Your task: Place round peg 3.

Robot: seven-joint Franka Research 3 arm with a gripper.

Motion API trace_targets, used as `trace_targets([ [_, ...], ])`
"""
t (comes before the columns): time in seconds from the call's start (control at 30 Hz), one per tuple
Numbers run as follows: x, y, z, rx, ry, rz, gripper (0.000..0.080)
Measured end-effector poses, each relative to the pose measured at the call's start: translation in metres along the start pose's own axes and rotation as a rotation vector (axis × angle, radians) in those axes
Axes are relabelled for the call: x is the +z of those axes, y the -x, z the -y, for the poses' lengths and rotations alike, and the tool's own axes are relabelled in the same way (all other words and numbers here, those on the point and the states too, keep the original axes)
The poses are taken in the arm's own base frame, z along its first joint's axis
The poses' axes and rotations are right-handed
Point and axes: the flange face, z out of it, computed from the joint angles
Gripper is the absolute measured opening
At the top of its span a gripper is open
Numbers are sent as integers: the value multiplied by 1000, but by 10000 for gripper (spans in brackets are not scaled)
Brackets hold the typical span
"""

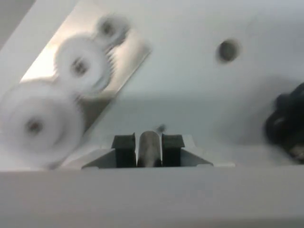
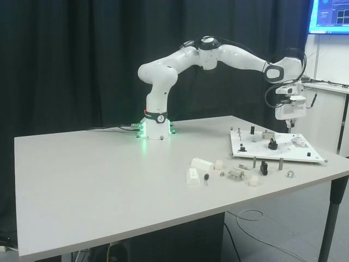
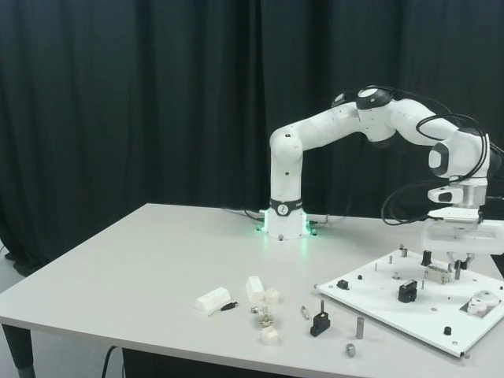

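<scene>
In the wrist view my gripper (image 1: 149,153) is shut on a short grey round peg (image 1: 149,141), held upright between the two black fingers (image 1: 123,149). Under it lies the white assembly board (image 1: 190,80), with a dark round hole (image 1: 228,50) some way off from the peg. In the room views the gripper (image 2: 289,125) (image 3: 459,270) hangs just above the far side of the board (image 2: 272,155) (image 3: 386,311), near the table's right end. The peg itself is too small to make out there.
Three white gears (image 1: 78,66) sit meshed on a metal plate on the board, close to the gripper. A black part (image 1: 287,126) stands on the board on the other side. Loose white blocks (image 2: 200,162) and spare pegs (image 2: 254,162) (image 3: 358,327) lie on the grey table before the board.
</scene>
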Motion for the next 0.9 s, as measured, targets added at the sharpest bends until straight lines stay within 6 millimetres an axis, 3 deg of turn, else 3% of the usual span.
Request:
trace_targets([
  [0.47, 5, -93, -17, 66, 60, -97, 114],
  [0.9, 19, -181, -57, 26, 125, -102, 114],
])
